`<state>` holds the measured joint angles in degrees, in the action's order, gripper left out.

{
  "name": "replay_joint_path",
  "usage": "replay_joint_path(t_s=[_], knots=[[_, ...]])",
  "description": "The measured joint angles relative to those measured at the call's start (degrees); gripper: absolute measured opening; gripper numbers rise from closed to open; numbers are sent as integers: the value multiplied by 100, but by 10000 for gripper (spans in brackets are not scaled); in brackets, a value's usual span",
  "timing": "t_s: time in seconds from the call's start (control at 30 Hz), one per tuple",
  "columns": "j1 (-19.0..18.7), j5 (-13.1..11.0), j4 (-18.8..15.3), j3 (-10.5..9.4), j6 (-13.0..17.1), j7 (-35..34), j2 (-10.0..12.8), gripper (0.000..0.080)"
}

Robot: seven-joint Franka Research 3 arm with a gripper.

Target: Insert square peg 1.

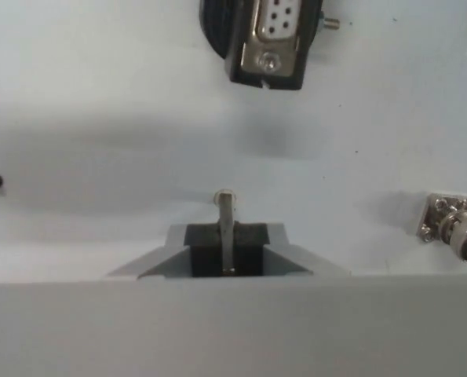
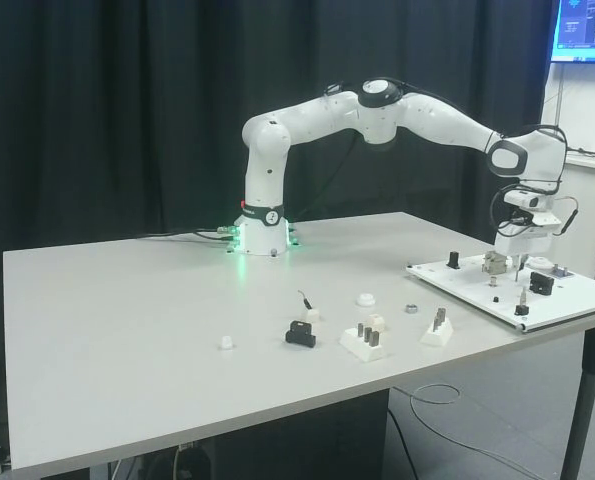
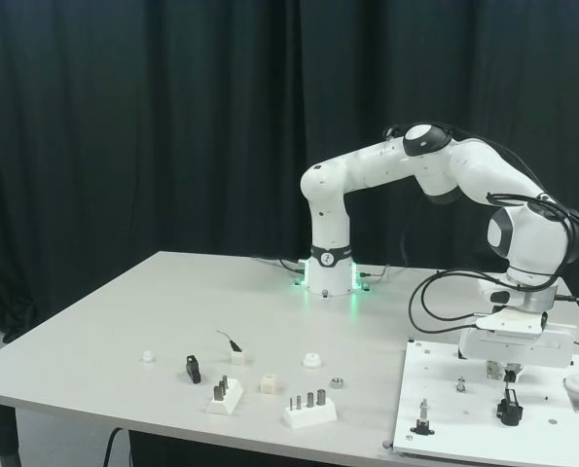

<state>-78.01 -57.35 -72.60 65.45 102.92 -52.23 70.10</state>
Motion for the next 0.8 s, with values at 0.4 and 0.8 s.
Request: replay_joint_path(t_s=[0.4,0.8], knots=[[13,-10,0,-3,-14,0,-6,29],[67,-9,0,10,-61,24,-81,451]])
